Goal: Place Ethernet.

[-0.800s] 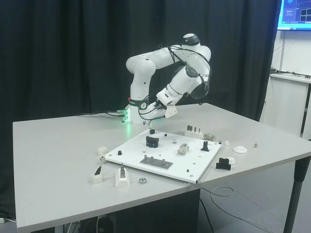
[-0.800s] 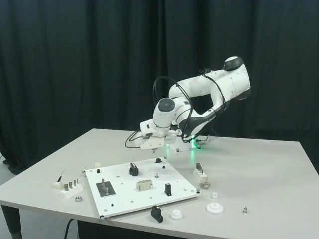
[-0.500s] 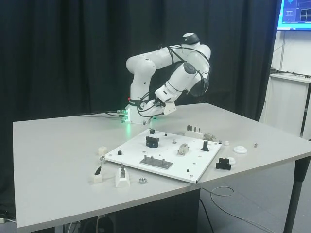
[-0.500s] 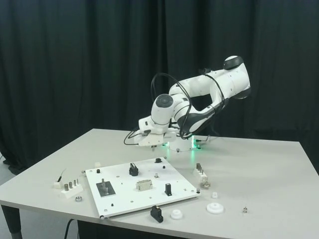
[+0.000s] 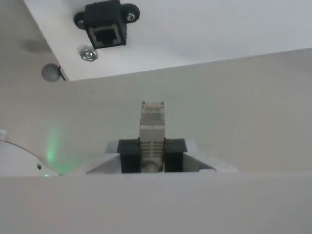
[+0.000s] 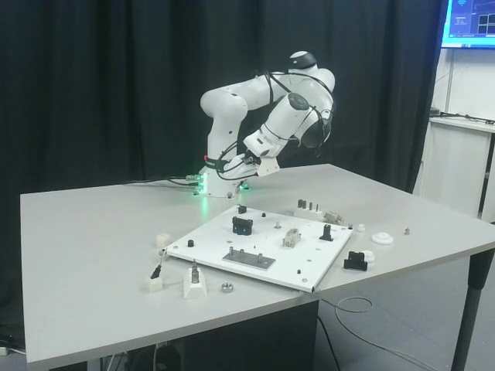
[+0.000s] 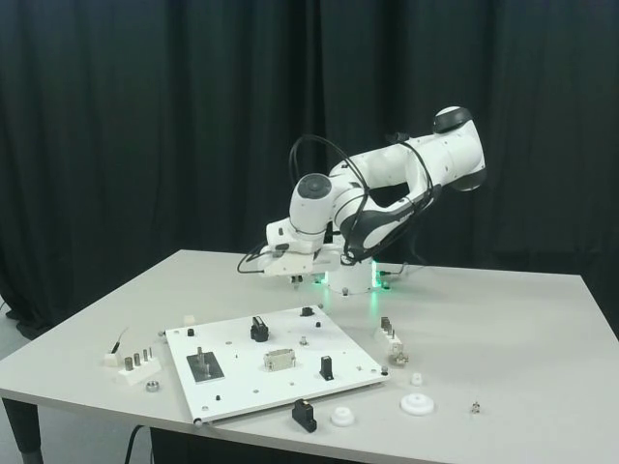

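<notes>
My gripper (image 5: 152, 155) is shut on a white Ethernet plug (image 5: 152, 119), which sticks out past the two black fingers (image 5: 128, 155). Beyond the plug lies bare grey table, then the edge of the white board (image 5: 219, 29) carrying the black Ethernet socket (image 5: 106, 25). From the room views, the gripper (image 6: 246, 164) hangs above the table behind the board (image 6: 255, 247), near the arm's base, well apart from the socket (image 6: 242, 226). The second room view shows the gripper (image 7: 280, 274) up and behind the socket (image 7: 258, 331).
The board (image 7: 276, 362) carries several small fixtures and a grey plate (image 6: 249, 259). White holders (image 6: 195, 283) and a nut (image 6: 227, 287) lie off its near-left corner. A black clip (image 6: 355, 260) and white round parts (image 6: 382, 238) sit at its right. A green light (image 6: 199, 185) glows at the base.
The gripper has risen and swung back from the board's far edge toward the arm's base, still holding the plug.
</notes>
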Action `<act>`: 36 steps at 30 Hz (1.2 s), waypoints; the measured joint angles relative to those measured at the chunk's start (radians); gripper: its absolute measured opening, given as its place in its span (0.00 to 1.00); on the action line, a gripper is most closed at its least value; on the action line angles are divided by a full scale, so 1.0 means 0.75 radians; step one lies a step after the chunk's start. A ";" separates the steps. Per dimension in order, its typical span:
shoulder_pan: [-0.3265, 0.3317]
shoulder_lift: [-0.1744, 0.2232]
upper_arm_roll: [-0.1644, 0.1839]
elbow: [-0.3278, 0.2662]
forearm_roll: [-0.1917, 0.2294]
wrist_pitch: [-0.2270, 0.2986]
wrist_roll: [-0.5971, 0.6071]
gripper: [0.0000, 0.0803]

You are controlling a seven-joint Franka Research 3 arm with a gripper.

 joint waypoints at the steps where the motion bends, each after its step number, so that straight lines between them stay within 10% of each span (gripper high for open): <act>1: 0.000 0.000 -0.002 0.000 0.001 -0.001 0.000 0.12; 20: -0.004 0.000 -0.008 -0.002 0.007 0.009 0.057 0.12; 36: -0.106 0.003 -0.026 -0.006 -0.014 0.218 0.141 0.12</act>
